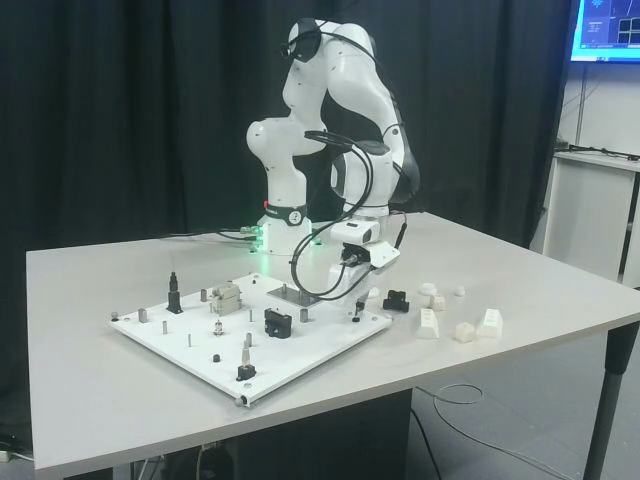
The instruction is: Remove bolt 4.
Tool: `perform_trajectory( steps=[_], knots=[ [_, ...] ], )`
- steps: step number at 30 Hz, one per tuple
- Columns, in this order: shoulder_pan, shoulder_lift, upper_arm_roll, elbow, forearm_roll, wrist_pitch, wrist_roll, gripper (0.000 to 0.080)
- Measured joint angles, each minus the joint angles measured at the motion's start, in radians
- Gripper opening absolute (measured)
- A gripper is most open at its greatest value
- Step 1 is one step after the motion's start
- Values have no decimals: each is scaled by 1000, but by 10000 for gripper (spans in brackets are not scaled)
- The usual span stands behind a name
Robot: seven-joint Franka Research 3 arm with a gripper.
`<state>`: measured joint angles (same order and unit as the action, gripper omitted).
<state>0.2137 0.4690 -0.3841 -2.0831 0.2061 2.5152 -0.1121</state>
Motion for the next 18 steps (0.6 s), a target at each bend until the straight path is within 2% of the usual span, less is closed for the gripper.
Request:
perform_trajectory(
  steps=[18],
  knots=[
    [0,0,0,0,0,0,-128,236]
  ],
)
